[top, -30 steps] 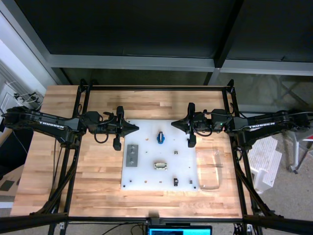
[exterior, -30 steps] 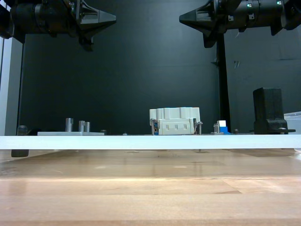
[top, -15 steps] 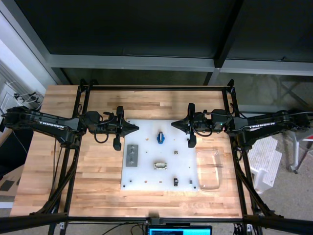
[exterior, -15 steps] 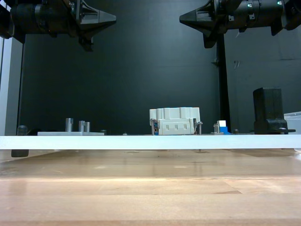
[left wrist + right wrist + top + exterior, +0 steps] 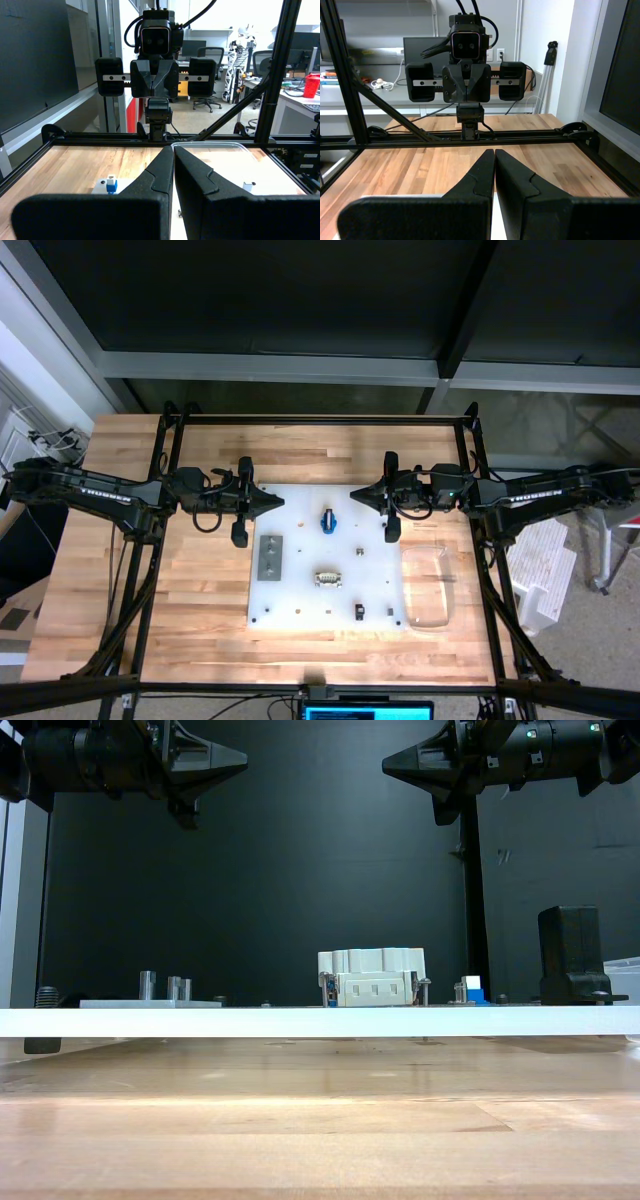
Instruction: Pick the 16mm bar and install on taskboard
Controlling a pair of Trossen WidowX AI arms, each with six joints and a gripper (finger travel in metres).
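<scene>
The white taskboard (image 5: 300, 585) lies in the middle of the table and shows as a thin white slab (image 5: 320, 1021) in the low view. I cannot make out the 16mm bar in any view. My left gripper (image 5: 279, 502) hovers shut, high over the board's left rear corner, and points right; the left wrist view shows its fingertips (image 5: 173, 150) together with nothing between them. My right gripper (image 5: 354, 494) hovers shut over the board's right rear part and points left, its fingertips (image 5: 494, 151) also together and empty. The two grippers face each other.
On the board sit a grey block with two holes (image 5: 270, 556), a blue fitting (image 5: 329, 521), a white connector (image 5: 326, 581) and a black socket (image 5: 360, 613). A clear plastic tray (image 5: 426, 587) lies right of the board. A black frame rail runs along the table's far edge.
</scene>
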